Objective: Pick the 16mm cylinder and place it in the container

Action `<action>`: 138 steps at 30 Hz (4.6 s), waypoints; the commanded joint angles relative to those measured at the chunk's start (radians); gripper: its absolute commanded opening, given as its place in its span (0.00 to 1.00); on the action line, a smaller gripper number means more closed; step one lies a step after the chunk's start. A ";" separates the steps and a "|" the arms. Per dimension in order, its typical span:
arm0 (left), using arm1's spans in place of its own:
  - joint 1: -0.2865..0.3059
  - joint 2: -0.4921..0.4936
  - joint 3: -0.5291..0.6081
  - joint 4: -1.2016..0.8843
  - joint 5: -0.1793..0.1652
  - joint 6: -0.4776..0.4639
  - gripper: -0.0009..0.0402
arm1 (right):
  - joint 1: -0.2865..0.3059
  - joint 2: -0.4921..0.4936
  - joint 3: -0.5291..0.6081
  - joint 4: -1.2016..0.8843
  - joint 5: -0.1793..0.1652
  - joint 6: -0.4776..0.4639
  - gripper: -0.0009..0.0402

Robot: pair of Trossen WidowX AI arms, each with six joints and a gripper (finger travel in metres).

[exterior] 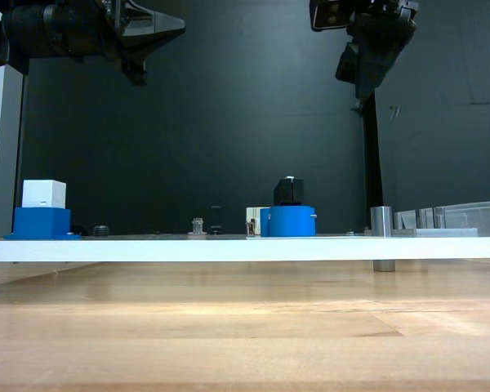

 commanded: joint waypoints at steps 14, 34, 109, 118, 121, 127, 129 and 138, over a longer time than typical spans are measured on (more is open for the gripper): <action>0.000 0.000 0.000 0.000 0.000 0.000 0.02 | 0.127 0.156 0.034 -0.011 0.011 0.071 0.02; 0.000 0.000 0.000 0.000 0.000 0.000 0.02 | 0.171 0.275 0.034 0.045 0.054 0.137 0.34; 0.000 0.000 0.000 0.000 0.000 0.000 0.02 | 0.199 0.415 0.017 0.129 0.077 0.127 0.11; 0.000 0.000 0.000 0.000 0.000 0.000 0.02 | 0.198 0.386 0.017 0.124 0.069 0.124 0.09; 0.000 0.000 0.000 0.000 0.000 0.000 0.02 | 0.198 0.373 0.017 0.111 0.069 0.124 0.09; 0.000 0.000 0.000 0.000 0.000 0.000 0.02 | 0.198 0.337 0.017 0.096 0.071 0.124 0.09; 0.000 0.000 0.000 0.000 0.000 0.000 0.02 | 0.198 0.322 0.017 0.095 0.071 0.124 0.09; 0.000 0.000 0.000 0.000 0.000 0.000 0.02 | 0.196 0.233 0.017 0.078 0.074 0.133 0.09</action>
